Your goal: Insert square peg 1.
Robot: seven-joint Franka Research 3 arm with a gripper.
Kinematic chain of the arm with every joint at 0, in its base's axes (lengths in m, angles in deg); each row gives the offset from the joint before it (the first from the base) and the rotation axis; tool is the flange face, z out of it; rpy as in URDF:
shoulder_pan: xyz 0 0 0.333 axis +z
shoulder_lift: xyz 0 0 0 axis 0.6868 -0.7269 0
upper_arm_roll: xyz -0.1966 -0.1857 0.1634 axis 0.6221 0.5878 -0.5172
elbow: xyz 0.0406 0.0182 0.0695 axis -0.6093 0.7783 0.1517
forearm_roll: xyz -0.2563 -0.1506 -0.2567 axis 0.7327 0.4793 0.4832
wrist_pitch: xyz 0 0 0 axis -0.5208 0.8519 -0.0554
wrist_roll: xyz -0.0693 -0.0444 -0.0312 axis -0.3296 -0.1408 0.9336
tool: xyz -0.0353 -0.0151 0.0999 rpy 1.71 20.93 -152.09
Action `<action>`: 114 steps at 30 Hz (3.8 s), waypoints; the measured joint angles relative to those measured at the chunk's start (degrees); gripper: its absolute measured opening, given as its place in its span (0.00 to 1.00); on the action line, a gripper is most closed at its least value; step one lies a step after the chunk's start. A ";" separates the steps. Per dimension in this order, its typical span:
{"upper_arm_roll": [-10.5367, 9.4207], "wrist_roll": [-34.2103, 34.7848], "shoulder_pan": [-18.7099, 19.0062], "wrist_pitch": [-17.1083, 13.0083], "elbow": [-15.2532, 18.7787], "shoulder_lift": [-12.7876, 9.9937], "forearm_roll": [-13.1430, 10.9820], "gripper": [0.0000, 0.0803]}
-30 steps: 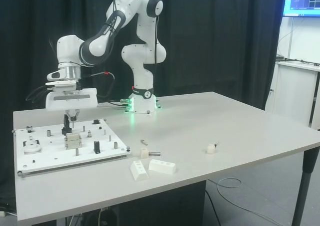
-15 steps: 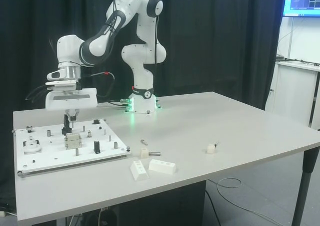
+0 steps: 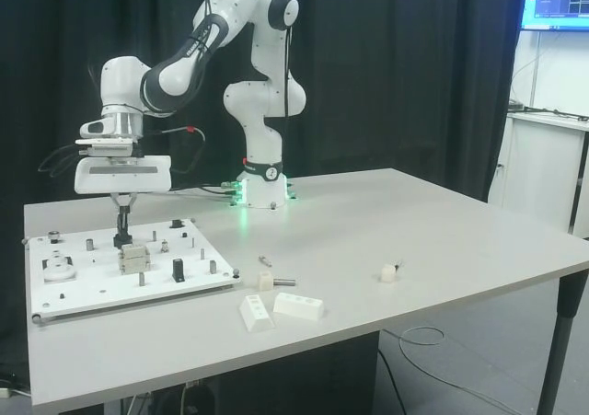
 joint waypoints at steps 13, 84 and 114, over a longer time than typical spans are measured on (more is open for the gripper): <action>0.03 3.87 1.36 1.66 -0.11 2.50 4.29 0.04; 1.47 6.20 0.62 11.71 -8.95 -0.99 12.49 0.04; 0.80 -9.40 -0.55 11.53 -8.22 -4.65 2.44 0.04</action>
